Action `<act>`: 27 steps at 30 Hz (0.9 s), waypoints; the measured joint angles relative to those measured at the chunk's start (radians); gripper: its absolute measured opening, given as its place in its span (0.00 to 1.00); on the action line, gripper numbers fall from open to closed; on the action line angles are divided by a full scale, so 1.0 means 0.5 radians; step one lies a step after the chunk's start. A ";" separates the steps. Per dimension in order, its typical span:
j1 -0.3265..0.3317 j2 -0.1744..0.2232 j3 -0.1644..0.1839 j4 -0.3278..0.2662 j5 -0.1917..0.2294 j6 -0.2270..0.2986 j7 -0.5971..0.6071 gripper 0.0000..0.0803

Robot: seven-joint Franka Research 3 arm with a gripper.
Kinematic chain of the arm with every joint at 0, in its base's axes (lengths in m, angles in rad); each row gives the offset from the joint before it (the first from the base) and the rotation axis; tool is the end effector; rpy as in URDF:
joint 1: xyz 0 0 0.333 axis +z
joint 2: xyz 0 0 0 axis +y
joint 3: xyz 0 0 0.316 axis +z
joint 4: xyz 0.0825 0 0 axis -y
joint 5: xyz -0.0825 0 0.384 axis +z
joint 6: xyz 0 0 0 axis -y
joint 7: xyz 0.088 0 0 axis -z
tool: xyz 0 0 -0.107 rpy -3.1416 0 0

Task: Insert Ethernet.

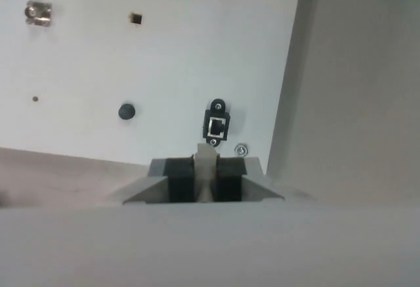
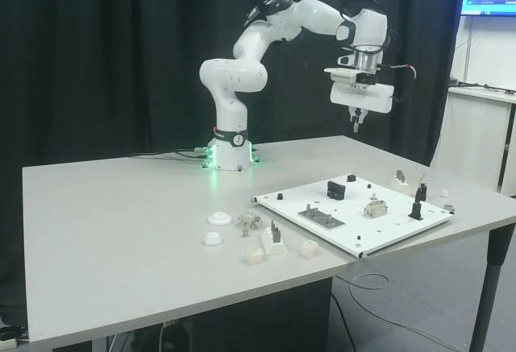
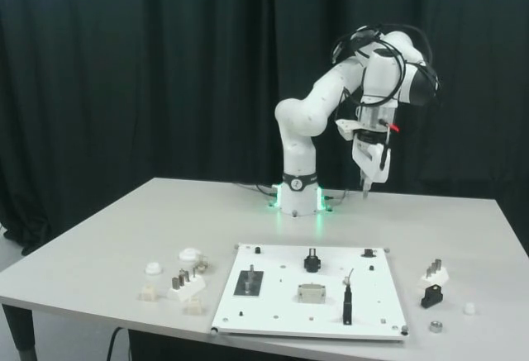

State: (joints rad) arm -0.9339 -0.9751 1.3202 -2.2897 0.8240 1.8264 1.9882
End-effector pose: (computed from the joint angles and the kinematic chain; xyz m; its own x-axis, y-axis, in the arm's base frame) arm 0.3961 0.2614 0.3879 -0.4597 -0.8813 0.1092 -0.8876 0.4520 -0.0883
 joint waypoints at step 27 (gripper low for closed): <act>-0.223 0.000 0.246 -0.002 0.195 0.003 -0.074 0.08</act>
State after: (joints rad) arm -1.0453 -0.9750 1.4432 -2.2908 0.9216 1.8277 1.9511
